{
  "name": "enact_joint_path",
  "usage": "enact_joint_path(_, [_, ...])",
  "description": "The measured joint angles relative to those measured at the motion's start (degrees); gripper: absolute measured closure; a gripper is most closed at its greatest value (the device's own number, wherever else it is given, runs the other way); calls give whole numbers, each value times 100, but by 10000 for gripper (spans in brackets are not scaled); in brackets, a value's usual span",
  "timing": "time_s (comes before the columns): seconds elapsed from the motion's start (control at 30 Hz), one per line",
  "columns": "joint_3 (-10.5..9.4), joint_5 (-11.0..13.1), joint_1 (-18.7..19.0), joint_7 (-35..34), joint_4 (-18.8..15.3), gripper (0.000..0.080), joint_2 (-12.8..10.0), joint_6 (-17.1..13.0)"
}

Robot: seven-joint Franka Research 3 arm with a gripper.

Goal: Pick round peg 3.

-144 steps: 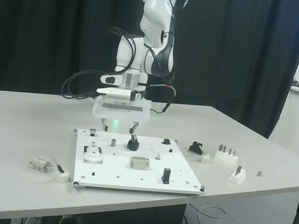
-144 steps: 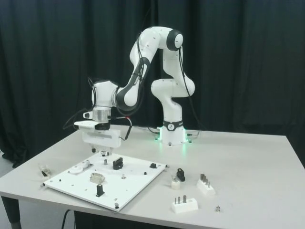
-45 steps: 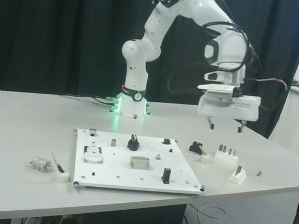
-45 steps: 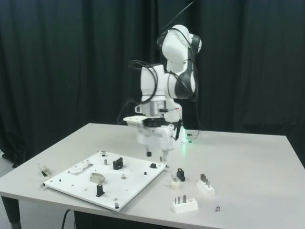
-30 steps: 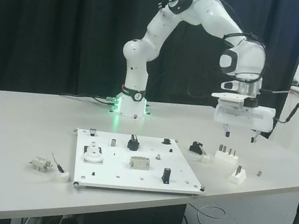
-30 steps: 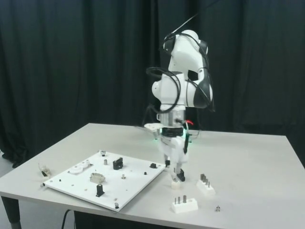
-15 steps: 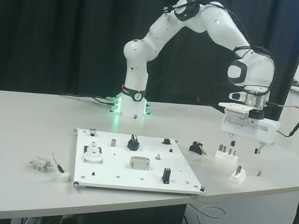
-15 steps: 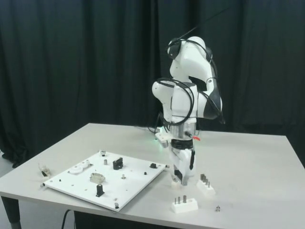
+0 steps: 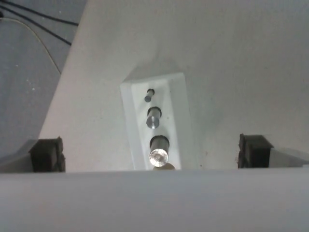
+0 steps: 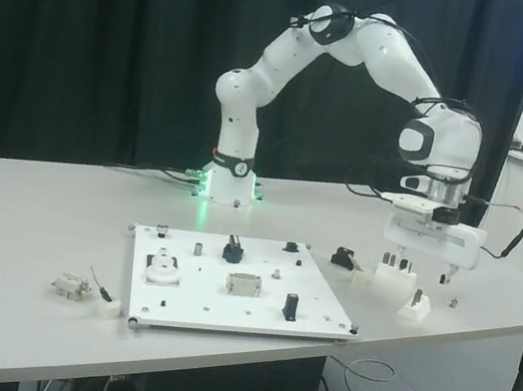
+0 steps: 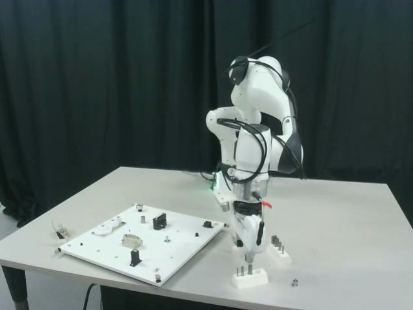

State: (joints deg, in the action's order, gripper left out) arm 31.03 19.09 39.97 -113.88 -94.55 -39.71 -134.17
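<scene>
Wrist view looks down on the grey desk (image 9: 241, 58), a flat matt surface whose edge passes close by. The white arm (image 10: 371, 33) reaches out over that far corner, well apart from the white assembly board (image 10: 182, 298). The pincer (image 9: 149, 152) hangs with its black fingers (image 9: 47, 154) spread wide, holding nothing, one on each side of a small white block (image 9: 181, 111) with sloped sides that looks like moulded plastic.

Three upright round pegs stand in a row in that block, graded in thickness: thickest peg (image 9: 159, 154), middle peg (image 9: 153, 120), thinnest peg (image 9: 149, 94). Which one is round peg 3 I cannot tell; nothing marks them.

All three look like polished metal with flat shiny tops, so I judge them stiff, smooth and slippery, light for the pincer. The best hold would be across the bare shank above the block, squarely, then a straight upward pull so the peg does not bind in its socket.
</scene>
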Motion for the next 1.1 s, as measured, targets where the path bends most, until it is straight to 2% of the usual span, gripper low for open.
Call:
enact_joint_path(0.53, [-264, 43, -176, -3, 230, 3, -391, 0])
enact_joint_path(1.1, [-479, 33, -326, 11, 265, 3, -558, 0])
